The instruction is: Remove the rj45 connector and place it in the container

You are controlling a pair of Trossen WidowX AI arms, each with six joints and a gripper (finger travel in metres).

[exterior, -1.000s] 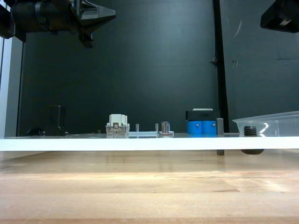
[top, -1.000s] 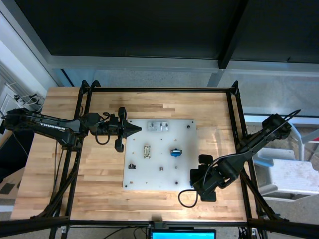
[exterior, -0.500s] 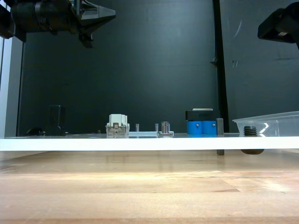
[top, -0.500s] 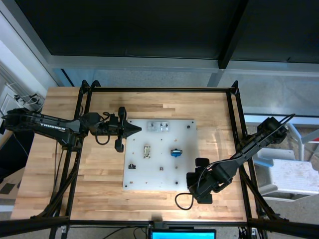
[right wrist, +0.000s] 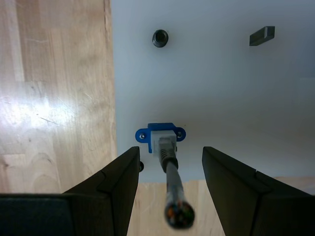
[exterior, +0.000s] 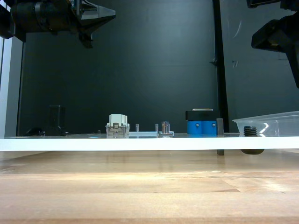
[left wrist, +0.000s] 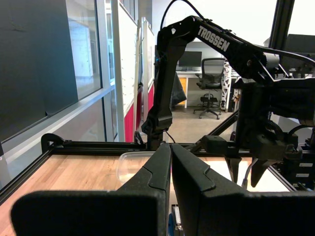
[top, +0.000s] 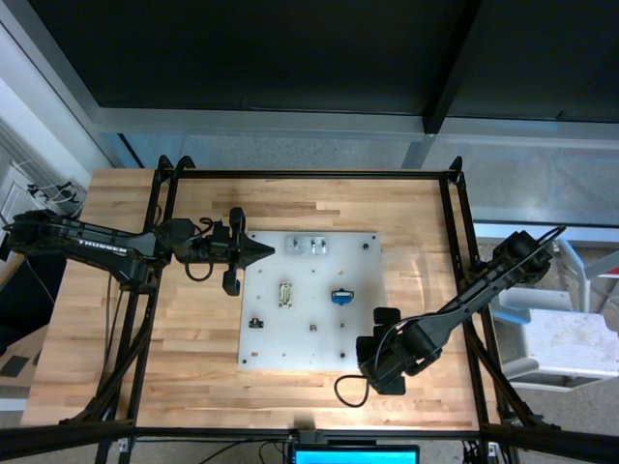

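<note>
The rj45 connector [right wrist: 162, 141] is a small grey plug seated in a blue mount on the white board [right wrist: 221, 88], with a short cable stub rising from it. My right gripper [right wrist: 168, 153] hangs open above it, one finger to each side of the plug and not touching it. From above, the right gripper [top: 375, 354] covers the board's near right corner and hides the plug. The clear container [exterior: 273, 124] sits at the right; it also shows as a tub [left wrist: 132, 165] in the left wrist view. My left gripper [top: 261, 249] is shut and empty, high beside the board's far left edge.
On the white board [top: 290, 333] stand a beige-silver connector [top: 285, 293] and a bright-blue connector [top: 340, 297]. A black screw [right wrist: 160, 38] and a dark post [right wrist: 262, 35] stand beyond the plug. A black cable loop [top: 345, 389] hangs off the right arm. Black frame rails border the table.
The right arm has moved left and toward the near edge, over the board's near right corner, and shows lower in the low view. The left arm has not moved.
</note>
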